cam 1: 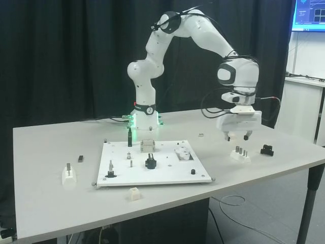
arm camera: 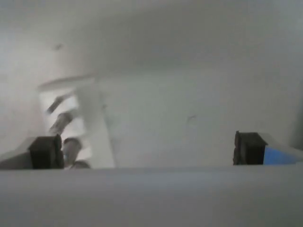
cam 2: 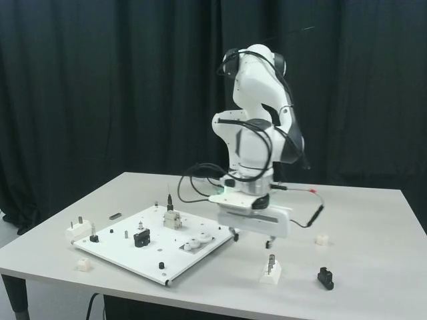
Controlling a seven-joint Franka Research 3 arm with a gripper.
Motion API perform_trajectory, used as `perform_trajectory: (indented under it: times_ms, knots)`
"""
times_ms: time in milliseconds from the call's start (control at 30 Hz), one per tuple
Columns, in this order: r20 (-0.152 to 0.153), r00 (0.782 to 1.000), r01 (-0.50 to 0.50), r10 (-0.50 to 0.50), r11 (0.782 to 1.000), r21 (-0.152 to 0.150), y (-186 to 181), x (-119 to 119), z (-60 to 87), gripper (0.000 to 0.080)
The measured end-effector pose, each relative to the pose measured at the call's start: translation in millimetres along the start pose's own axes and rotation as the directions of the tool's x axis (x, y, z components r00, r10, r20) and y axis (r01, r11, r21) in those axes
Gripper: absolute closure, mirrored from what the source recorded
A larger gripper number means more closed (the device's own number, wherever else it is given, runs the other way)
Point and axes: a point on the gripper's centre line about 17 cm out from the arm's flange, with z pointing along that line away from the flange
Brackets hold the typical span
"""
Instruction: Pick round peg 4.
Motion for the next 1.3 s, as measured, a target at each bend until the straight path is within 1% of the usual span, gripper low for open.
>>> perform_trajectory:
  times_ms: [167,333,533,767,967,1300]
  knots:
    - [0.009,0.997,0.078,-0.078,0.997,-0.019,-19.2,-11.6,7.4,0.0003]
    - [0.021,0.989,0.147,-0.146,0.989,-0.030,-35.2,-22.2,20.1,0.0003]
    - [0.023,0.980,0.200,-0.199,0.979,-0.040,-48.2,-31.3,35.3,0.0003]
    - [0.021,0.973,0.232,-0.231,0.971,-0.051,-54.0,-37.1,46.4,0.0003]
    - [0.022,0.970,0.243,-0.242,0.968,-0.056,-54.4,-40.0,51.0,0.0003]
    - [0.018,0.971,0.239,-0.239,0.969,-0.055,-50.2,-42.0,57.7,0.0003]
